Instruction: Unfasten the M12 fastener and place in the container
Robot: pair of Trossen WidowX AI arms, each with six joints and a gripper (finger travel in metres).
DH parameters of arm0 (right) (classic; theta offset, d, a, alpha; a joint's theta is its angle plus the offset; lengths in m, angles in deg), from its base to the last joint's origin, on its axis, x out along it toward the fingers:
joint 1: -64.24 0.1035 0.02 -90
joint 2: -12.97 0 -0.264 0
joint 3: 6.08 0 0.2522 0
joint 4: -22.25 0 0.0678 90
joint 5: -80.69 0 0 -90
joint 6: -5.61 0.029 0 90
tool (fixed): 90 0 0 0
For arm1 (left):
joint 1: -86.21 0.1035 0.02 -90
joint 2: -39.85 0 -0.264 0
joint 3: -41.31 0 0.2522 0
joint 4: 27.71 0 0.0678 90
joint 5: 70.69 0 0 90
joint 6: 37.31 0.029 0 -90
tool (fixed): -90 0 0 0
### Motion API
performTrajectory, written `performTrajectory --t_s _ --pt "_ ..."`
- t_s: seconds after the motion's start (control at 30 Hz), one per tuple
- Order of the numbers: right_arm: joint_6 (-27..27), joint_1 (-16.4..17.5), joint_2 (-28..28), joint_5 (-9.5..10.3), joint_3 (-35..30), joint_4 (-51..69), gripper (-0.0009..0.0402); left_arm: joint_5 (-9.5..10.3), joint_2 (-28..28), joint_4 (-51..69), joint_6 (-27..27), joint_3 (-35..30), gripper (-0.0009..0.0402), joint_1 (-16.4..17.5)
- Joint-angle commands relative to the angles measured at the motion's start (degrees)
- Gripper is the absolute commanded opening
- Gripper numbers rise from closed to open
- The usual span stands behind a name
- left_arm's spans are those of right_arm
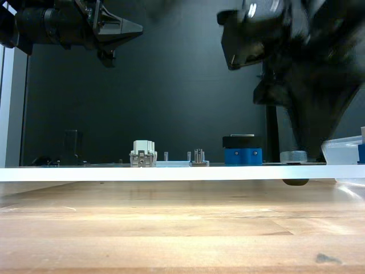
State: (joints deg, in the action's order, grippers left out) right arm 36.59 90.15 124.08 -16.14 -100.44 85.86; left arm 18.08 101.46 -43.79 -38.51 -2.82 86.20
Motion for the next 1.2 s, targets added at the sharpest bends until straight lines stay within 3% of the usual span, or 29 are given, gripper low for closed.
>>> performTrajectory --t_s 0.03,0.23,0.3,0.6,0.67,1.2 --pt "2.5 0.0 -0.5 -5.40 -0.7 2.2 0.0000 0.00 0.0 0.0 0.0 0.0 0.0000 0.0" --pt "2.6 0.0 -1.1 -5.07 -1.0 2.3 0.0000 0.00 0.0 0.0 0.0 0.0 0.0000 0.0" --pt "2.6 0.0 -1.2 -4.07 -1.1 2.3 0.0000 0.00 0.0 0.0 0.0 0.0 0.0000 0.0" --pt "2.6 0.1 -1.5 9.46 -4.7 2.2 0.0000 -0.02 0.0 0.0 0.0 0.0 0.0000 0.0" --pt "2.6 0.2 -1.4 11.15 -4.8 2.0 0.0000 -0.02 0.0 0.0 0.0 0.0 0.0000 0.0" --pt "1.2 0.3 2.8 10.84 -3.8 -1.2 0.0000 0.00 0.0 0.0 0.0 0.0 0.0000 0.0"
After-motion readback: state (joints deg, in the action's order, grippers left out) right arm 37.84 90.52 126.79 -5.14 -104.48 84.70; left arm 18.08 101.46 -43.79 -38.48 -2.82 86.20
